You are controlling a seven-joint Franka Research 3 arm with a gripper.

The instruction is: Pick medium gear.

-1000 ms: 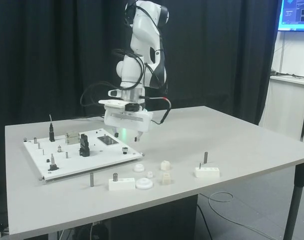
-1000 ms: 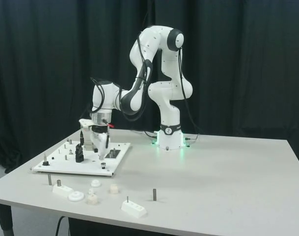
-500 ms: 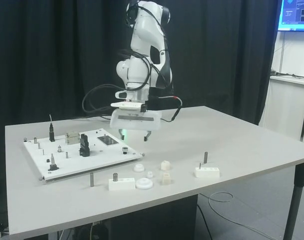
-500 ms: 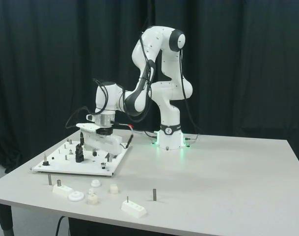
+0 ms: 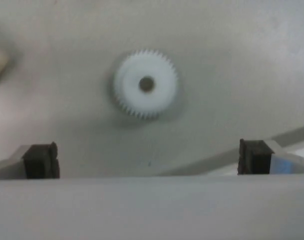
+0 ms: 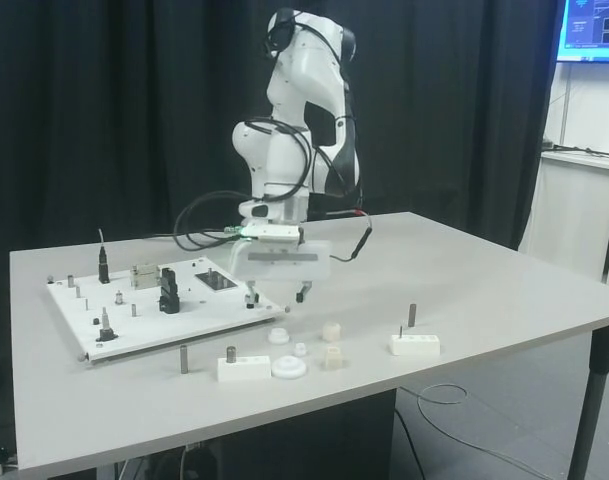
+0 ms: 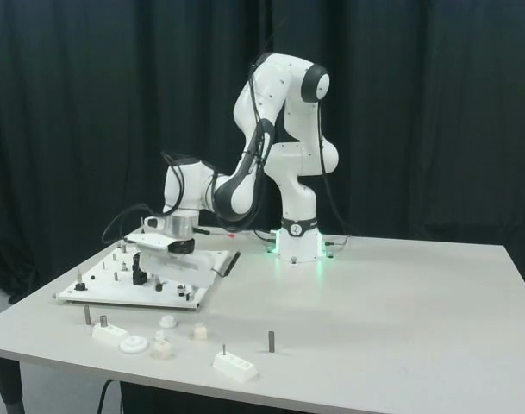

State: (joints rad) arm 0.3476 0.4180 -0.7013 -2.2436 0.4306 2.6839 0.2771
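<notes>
Wrist view: the medium gear (image 5: 146,84) was seen flat on the grey table (image 5: 231,60), below and ahead of the pincer (image 5: 147,159), untouched. The pincer was spread wide, its black fingertips (image 5: 41,161) far apart and empty. In the first room view the pincer (image 6: 277,291) hung above the table, just over the gear (image 6: 278,336), beside the white board (image 6: 144,312).
</notes>
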